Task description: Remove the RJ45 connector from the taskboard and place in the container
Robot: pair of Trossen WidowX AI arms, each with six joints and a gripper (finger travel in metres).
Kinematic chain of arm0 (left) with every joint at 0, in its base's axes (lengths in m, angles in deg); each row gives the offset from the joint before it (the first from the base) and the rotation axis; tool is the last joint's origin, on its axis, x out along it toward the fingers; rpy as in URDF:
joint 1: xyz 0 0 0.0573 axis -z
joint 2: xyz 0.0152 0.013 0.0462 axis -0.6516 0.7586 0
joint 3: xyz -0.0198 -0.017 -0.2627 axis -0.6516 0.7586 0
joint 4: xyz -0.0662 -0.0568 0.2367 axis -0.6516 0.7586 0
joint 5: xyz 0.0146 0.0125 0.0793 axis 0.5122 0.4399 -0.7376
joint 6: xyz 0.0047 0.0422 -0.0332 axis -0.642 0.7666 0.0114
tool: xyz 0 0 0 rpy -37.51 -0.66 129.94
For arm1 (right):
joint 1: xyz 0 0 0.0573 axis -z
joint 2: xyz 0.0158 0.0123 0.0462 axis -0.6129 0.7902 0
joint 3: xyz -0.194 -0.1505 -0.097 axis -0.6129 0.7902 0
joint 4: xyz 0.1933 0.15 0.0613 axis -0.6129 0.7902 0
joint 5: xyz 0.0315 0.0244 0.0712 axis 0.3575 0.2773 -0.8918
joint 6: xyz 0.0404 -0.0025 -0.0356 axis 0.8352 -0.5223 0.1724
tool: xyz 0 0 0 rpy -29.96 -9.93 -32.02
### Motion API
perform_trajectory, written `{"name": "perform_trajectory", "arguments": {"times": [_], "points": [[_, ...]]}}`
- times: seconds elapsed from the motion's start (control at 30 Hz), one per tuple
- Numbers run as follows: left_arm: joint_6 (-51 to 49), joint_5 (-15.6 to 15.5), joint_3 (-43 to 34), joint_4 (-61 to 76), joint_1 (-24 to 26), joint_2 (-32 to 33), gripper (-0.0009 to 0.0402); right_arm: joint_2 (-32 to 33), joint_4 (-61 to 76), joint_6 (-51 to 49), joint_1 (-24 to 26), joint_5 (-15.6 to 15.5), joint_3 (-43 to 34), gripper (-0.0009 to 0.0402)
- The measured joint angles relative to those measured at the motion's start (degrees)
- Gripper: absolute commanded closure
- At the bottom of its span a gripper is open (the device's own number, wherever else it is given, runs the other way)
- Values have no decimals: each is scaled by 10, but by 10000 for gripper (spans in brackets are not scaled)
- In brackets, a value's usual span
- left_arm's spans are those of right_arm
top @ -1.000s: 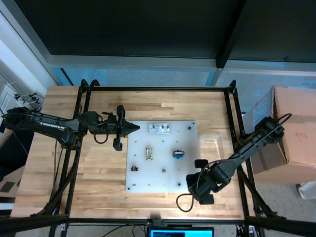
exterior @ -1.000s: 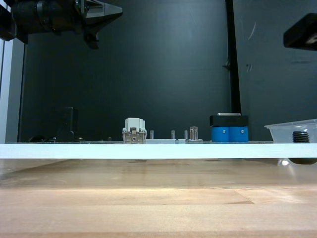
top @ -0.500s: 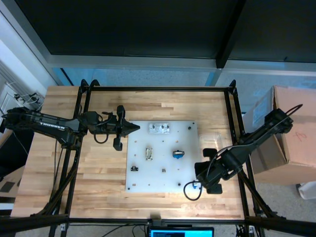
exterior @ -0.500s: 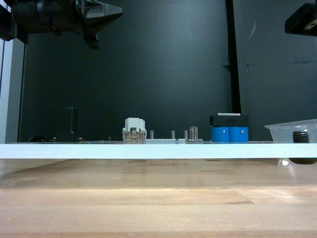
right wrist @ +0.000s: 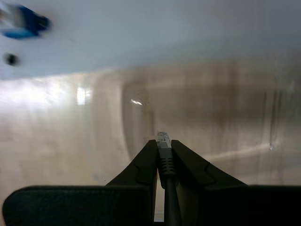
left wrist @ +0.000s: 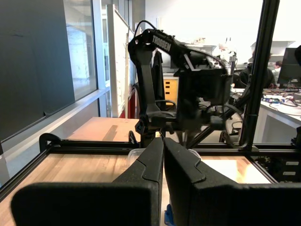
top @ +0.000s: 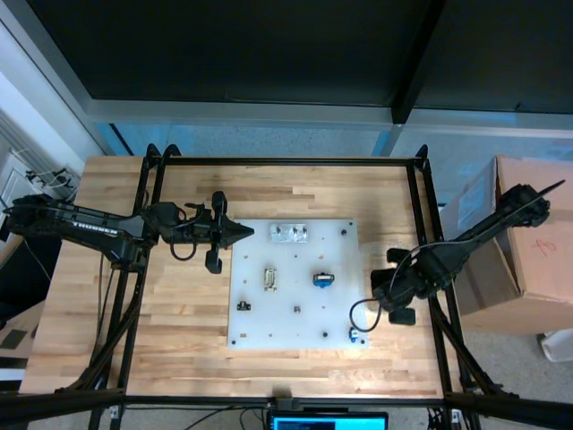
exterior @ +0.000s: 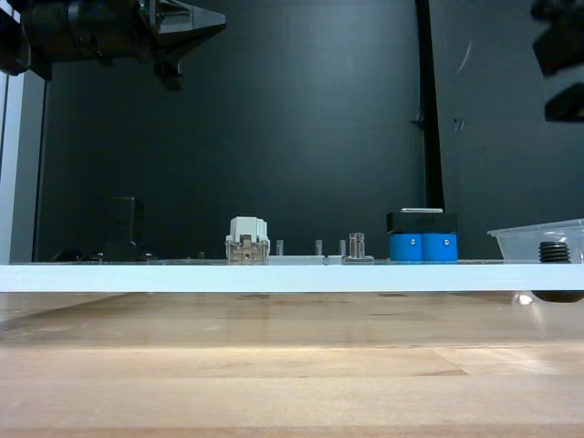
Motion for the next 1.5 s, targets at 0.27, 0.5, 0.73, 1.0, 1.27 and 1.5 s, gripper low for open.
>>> {"name": "perform_trajectory", "arguments": {"times": [0.27,0.5,0.73,1.0,1.27,1.5], "points": [[0,0,0,0,0,0,393,-28,-49,2,10,-5,85,364],[0,0,0,0,0,0,393,-28,-62,4,10,-5,102,303],[0,0,0,0,0,0,393,-28,-62,6,10,-4,99,208],[0,0,0,0,0,0,393,-28,-59,6,10,-14,89,136],[0,0,0,0,0,0,393,-27,45,2,10,6,2,135],[0,0,0,0,0,0,393,-27,89,0,11,29,-38,146]]}}
